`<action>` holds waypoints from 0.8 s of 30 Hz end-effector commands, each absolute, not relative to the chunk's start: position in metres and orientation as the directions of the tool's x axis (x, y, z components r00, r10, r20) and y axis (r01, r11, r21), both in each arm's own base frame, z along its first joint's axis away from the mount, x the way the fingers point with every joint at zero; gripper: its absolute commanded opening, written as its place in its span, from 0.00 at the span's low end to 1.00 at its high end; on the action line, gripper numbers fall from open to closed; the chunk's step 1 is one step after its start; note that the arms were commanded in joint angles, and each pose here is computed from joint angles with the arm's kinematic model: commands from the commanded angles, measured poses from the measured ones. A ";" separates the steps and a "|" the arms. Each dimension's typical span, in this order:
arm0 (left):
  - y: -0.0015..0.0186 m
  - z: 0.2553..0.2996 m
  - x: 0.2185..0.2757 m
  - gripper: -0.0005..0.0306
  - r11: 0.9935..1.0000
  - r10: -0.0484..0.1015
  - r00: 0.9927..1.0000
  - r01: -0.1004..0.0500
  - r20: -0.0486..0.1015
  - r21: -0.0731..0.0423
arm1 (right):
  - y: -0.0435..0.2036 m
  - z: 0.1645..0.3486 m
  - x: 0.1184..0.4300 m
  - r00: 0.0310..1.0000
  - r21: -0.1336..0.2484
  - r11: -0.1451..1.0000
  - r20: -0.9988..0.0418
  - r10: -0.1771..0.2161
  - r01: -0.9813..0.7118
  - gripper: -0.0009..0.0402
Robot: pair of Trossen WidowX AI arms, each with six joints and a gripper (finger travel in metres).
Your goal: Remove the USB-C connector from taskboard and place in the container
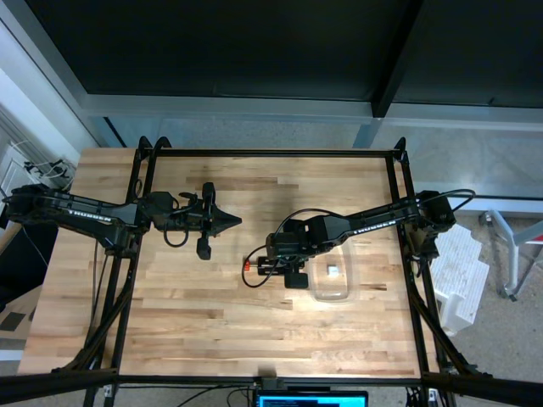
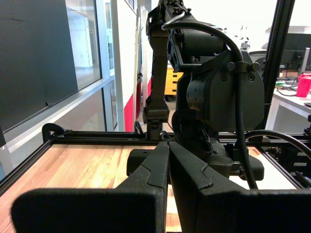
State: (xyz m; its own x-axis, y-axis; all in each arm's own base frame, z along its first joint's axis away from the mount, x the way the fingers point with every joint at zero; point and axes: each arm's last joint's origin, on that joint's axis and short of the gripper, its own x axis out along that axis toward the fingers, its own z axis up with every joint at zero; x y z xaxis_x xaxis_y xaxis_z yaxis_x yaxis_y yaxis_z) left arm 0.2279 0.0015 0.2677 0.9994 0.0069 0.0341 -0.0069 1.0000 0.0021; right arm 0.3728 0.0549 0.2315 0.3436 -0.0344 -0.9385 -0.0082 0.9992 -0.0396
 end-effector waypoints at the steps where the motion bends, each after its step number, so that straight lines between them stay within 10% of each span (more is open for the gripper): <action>1: 0.0015 0.2676 0.2280 0.02 1.000 0.007 0.999 -0.007 0.034 0.002 | 0.055 0.231 0.373 0.343 -0.040 0.999 -0.939 -0.034 -0.009 0.02; 24: 0.0015 0.2676 0.2280 0.02 1.000 0.007 0.999 -0.007 0.034 0.002 | 0.055 0.260 0.373 0.357 -0.046 0.999 -0.934 -0.032 -0.029 0.02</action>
